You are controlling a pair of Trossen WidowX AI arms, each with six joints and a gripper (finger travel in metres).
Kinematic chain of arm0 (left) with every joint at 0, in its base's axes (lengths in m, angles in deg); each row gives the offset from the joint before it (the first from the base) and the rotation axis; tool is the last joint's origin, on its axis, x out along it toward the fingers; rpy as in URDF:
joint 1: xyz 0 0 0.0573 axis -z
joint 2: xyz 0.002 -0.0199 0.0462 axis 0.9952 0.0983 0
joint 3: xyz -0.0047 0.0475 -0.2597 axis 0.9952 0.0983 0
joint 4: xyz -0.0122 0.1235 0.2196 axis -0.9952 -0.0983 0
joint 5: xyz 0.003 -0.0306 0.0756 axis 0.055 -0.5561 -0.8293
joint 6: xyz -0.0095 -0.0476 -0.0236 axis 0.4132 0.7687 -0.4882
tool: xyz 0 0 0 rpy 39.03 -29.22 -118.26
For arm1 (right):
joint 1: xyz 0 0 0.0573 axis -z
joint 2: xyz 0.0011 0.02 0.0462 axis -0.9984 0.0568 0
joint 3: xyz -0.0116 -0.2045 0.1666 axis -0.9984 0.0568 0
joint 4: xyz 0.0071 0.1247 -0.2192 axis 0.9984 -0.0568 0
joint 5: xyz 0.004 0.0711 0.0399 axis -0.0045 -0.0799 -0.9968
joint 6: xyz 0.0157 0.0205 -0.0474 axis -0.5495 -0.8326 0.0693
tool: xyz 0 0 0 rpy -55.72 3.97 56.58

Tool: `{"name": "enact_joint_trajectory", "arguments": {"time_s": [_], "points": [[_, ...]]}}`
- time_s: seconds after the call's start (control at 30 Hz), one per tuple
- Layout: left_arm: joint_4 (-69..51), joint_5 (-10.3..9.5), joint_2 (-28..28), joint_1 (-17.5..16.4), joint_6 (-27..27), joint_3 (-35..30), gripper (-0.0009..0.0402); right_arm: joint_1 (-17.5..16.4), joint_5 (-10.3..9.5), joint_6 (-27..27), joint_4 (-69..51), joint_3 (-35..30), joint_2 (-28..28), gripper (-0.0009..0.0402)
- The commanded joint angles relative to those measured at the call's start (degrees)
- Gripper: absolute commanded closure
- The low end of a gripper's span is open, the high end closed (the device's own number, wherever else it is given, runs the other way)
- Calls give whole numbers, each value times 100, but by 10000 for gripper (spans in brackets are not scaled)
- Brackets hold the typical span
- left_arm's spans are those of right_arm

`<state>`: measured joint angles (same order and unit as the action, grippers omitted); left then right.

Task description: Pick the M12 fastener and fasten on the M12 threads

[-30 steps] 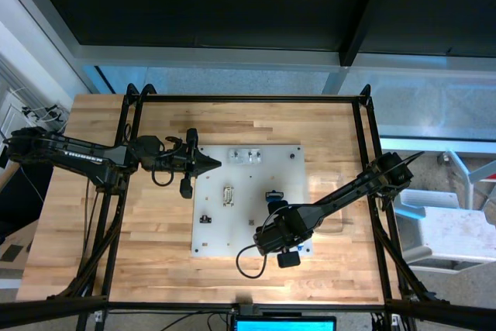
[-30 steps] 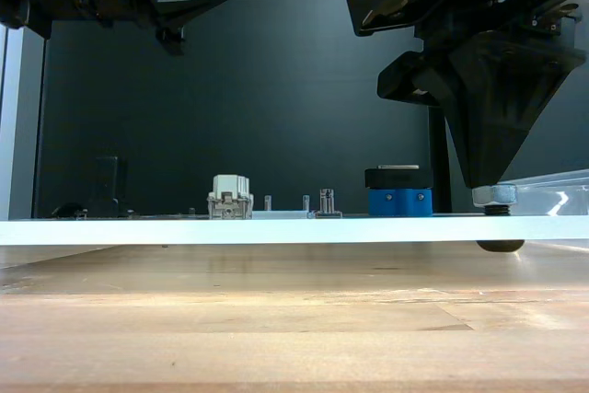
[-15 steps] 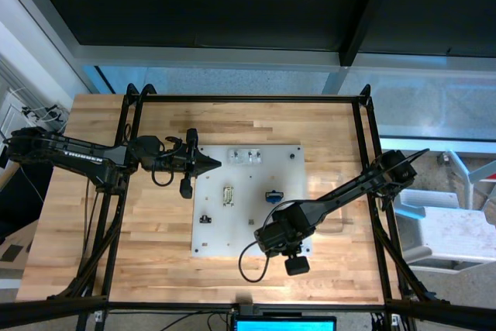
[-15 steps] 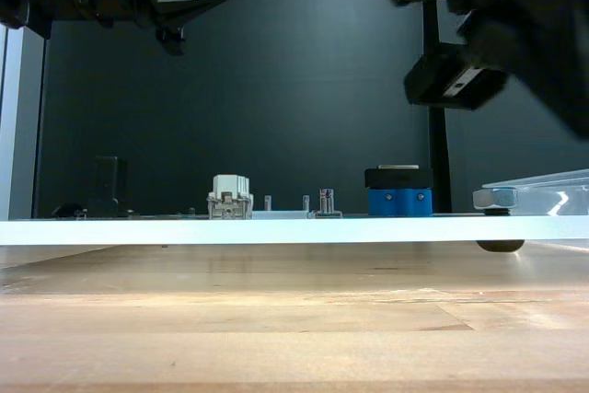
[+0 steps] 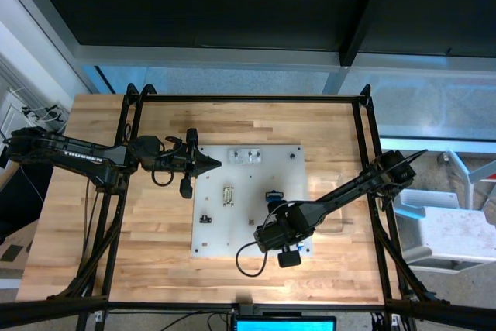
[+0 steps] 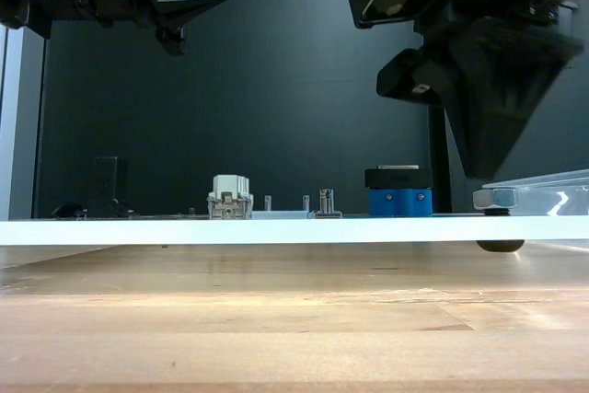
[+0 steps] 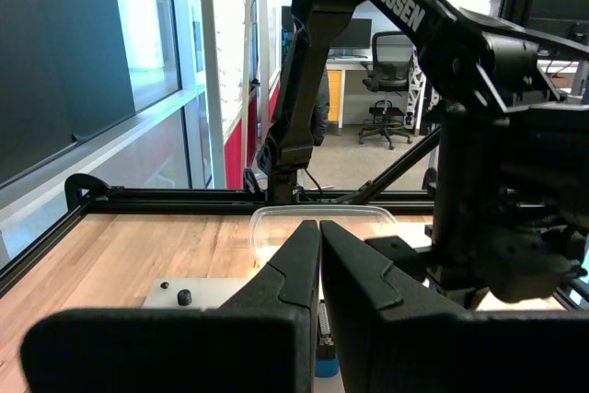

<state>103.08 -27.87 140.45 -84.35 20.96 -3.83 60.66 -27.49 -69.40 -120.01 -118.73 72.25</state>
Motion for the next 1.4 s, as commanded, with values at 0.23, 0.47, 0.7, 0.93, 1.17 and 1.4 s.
{"name": "enact_joint_trajectory", "arguments": {"time_s": [0.23, 0.47, 0.7, 0.93, 1.17, 1.4], "points": [[0, 0, 0, -2, 0, -2, 393, 2, -1436, 199, 28, 142, -28, 393], [0, 0, 0, -2, 0, -2, 393, -4, -1331, 275, -76, 103, -70, 393], [0, 0, 0, 0, 0, -2, 393, -4, -393, 81, -94, 103, -107, 393], [0, 0, 0, 0, 0, -2, 393, -4, 234, 177, 118, 103, -120, 393], [0, 0, 0, -2, 0, -2, 393, -4, 229, 299, 219, 175, -101, 393], [2, 0, 0, -2, 0, -2, 393, -17, 184, 295, 341, 262, -101, 393]]}}
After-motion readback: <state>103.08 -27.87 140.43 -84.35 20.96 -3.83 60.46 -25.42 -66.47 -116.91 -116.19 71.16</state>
